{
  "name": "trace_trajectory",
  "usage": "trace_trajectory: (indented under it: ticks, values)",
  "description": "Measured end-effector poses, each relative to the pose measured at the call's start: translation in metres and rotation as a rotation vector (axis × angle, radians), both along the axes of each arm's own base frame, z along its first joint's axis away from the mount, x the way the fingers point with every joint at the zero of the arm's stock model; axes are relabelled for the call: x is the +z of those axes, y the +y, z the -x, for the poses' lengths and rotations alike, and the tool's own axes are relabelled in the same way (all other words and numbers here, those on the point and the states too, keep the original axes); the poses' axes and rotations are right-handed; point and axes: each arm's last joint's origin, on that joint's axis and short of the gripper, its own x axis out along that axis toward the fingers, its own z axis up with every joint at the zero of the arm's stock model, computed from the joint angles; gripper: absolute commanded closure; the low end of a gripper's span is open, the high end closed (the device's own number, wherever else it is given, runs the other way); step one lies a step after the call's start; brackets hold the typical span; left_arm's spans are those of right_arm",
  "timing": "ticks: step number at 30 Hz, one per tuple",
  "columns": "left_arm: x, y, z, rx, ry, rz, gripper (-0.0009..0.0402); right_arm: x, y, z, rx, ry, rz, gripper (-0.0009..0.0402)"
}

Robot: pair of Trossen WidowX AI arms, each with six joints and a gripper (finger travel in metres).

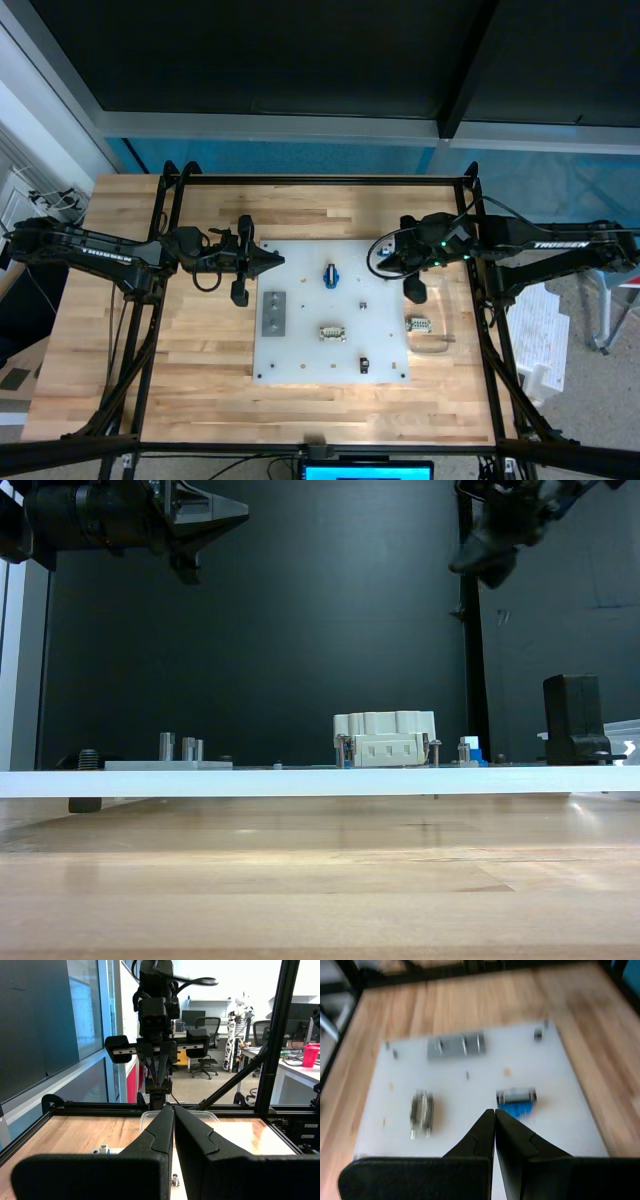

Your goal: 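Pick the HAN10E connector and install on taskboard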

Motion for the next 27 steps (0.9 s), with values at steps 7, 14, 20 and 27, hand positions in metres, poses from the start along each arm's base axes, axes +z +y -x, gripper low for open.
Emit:
trace_trajectory:
  ticks: [7, 14, 20, 27]
  values:
    - [0.000, 0.000, 0.000, 0.000, 0.000, 0.000, 0.0392, 0.013, 0.004, 0.015, -0.026, 0.149, -0.049, 0.0393]
    - [0.000, 0.000, 0.000, 0.000, 0.000, 0.000, 0.0392, 0.016, 0.008, 0.029, -0.021, 0.289, -0.058, 0.0393]
    - [0.000, 0.000, 0.000, 0.000, 0.000, 0.000, 0.0392, 0.015, 0.009, 0.040, -0.028, 0.398, -0.074, 0.0393]
    - [0.000, 0.000, 0.000, 0.000, 0.000, 0.000, 0.0392, 0.011, 0.012, 0.047, -0.038, 0.478, -0.085, 0.0393]
